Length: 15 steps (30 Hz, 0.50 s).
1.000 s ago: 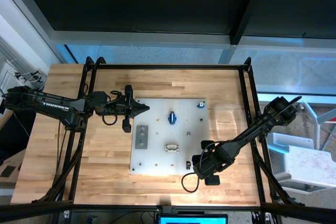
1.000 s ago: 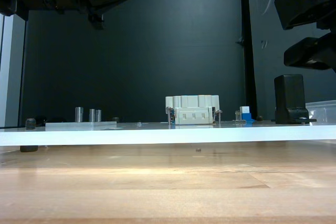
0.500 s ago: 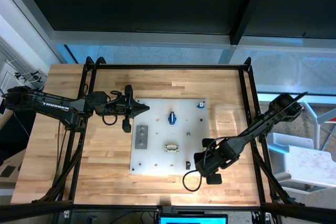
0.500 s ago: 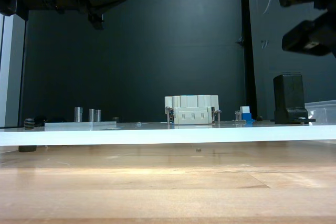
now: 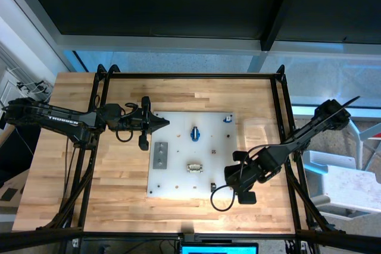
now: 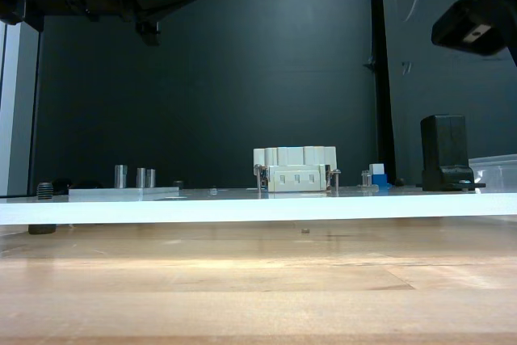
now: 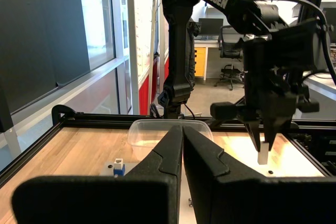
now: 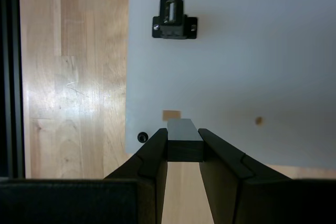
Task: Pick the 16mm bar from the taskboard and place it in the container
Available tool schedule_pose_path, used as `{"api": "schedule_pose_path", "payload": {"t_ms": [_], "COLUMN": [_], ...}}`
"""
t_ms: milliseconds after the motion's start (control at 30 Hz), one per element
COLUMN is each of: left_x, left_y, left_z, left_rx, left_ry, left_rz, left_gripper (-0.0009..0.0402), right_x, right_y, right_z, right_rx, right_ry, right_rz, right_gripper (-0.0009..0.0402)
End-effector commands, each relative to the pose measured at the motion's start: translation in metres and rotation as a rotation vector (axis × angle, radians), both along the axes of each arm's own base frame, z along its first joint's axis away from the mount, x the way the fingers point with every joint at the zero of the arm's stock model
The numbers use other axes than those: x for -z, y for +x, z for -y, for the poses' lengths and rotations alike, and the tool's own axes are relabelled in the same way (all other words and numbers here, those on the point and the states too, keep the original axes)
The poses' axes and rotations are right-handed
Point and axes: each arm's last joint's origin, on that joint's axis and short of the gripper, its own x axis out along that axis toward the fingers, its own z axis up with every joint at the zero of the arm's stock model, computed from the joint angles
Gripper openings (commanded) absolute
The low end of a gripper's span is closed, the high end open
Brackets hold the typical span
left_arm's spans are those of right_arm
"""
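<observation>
- right wrist view: the right gripper [image 8: 184, 136] is clamped on the 16mm bar [image 8: 185, 141]. one finger [image 8: 156, 148] presses on each side of the grey bar.
- the 16mm bar is up in the air over the near right corner of the taskboard [image 8: 252, 61]. it does not touch the taskboard.
- a black fitting [image 8: 174, 20] sits on the taskboard close to that corner. a small tan square [image 8: 170, 115] shows on the white taskboard just by the end of the bar.
- left wrist view: the 16mm bar [image 7: 262, 154] looks like a short pale stick. it points down from the right gripper [image 7: 264, 141], above the taskboard.
- high view: the right gripper [image 5: 231, 178] hangs over the near right part of the taskboard [image 5: 178, 173].
- the container [image 5: 259, 135] sits on the worktop [image 5: 119, 206], just beside the right edge of the taskboard, towards its far end. the bar is not in it.
- the left gripper [image 5: 162, 123] is up in the air over the far left corner of the taskboard. in the left wrist view its fingers [image 7: 167, 156] are pressed together.
- on the taskboard, a grey block [image 5: 161, 154] lies near the left edge. a blue piece [image 5: 194, 133] stands near the far edge, and a connector [image 5: 194, 167] sits about in the middle.
- low view: the taskboard [image 6: 242, 206] lies flat on the worktop, and both grippers are high above it.
</observation>
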Motion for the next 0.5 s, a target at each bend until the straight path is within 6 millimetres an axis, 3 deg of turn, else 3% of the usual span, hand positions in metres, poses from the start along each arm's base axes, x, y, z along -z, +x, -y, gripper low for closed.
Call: {"api": "schedule_pose_path", "payload": {"t_ms": [33, 500], "left_x": [0.000, 0.000], "left_y": [0.000, 0.000], "left_z": [0.000, 0.000], "left_rx": [0.000, 0.000], "left_ry": [0.000, 0.000], "left_rz": [0.000, 0.000], "left_gripper": [0.0000, 0.0000], "right_x": [-0.005, -0.012], "right_y": [-0.003, -0.007], "right_z": [0.005, 0.019], "right_rx": [0.008, 0.038], "right_ry": [0.004, -0.010], "right_rz": [0.004, -0.011], "right_gripper": [0.0035, 0.0035]}}
